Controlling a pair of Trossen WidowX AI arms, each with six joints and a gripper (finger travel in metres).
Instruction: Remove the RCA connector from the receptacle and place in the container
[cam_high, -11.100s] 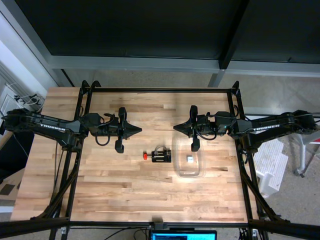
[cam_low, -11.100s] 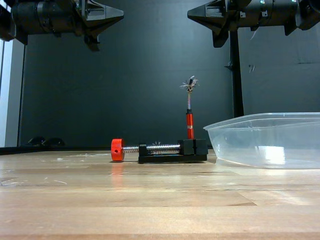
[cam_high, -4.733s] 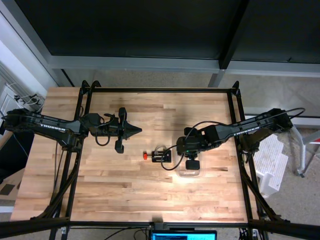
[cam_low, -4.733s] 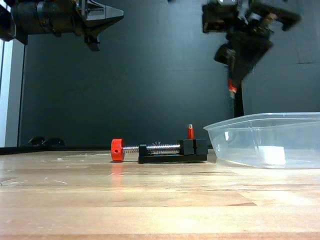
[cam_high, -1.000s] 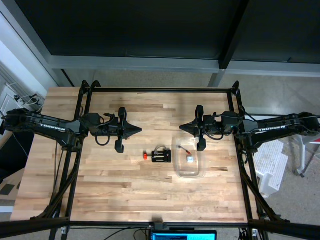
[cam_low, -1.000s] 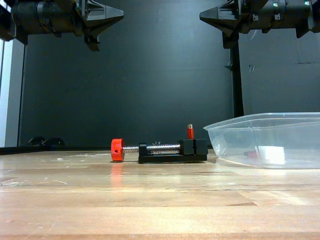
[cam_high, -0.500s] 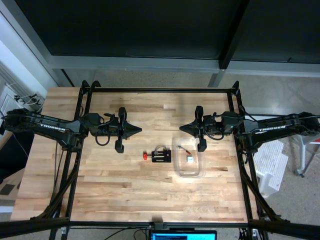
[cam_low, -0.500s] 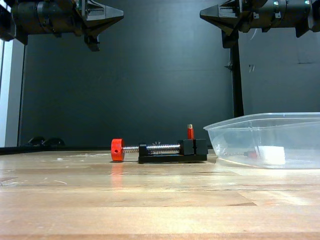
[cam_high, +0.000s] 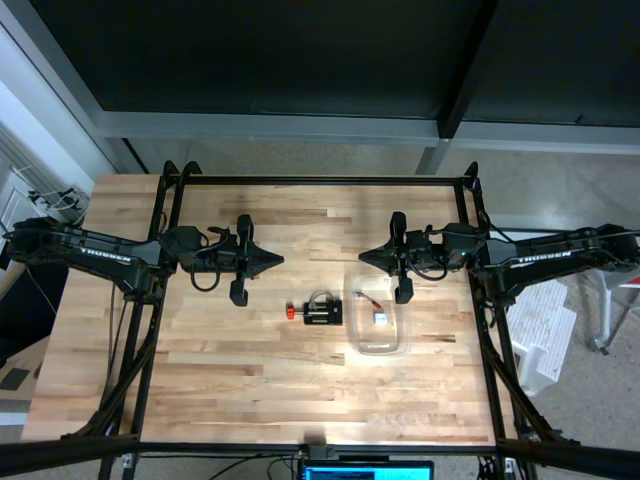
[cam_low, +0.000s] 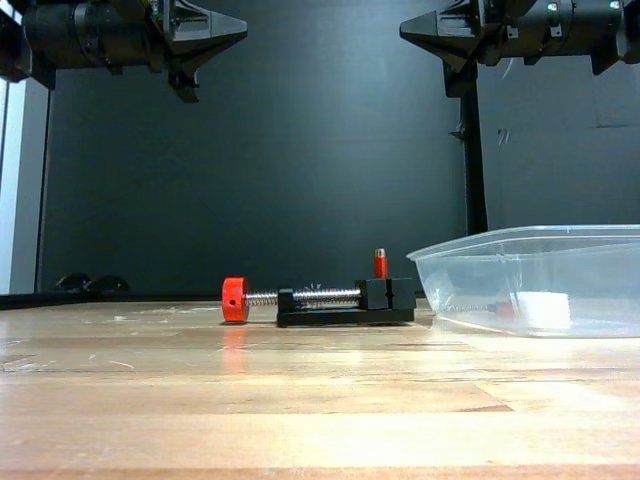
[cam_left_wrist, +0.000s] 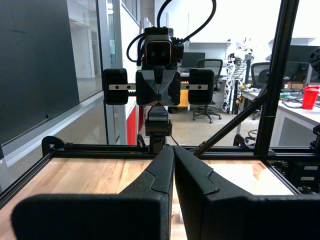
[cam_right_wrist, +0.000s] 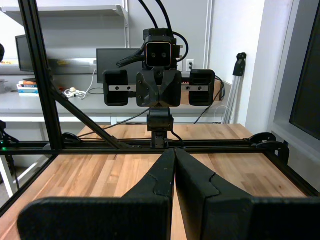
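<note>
Right gripper (cam_high: 365, 254) is closed on nothing and hangs high over the bench (cam_high: 220, 380). Its job looks done, since the RCA connector (cam_high: 370, 297) lies inside the container (cam_high: 379, 352), just right of the receptacle (cam_high: 320, 312). Left gripper (cam_high: 277, 260), closed too, hangs out of the way.

Finding: a robotics lab in an open office. I am two arms mounted on a wooden table (cam_high: 230, 380) boxed in by a black frame (cam_high: 320, 181). My left gripper (cam_high: 279, 260) and right gripper (cam_high: 362, 254) hang above it, facing each other, fingers pressed together. Beyond my right arm are office chairs (cam_left_wrist: 203, 106) and desks (cam_left_wrist: 300, 107). Beyond my left arm a monitor (cam_right_wrist: 114, 59) stands on a grey bench (cam_right_wrist: 75, 107) with loose cables. The floor (cam_high: 300, 160) is bare concrete. A screen (cam_high: 365, 468) sits at the table's near edge.
</note>
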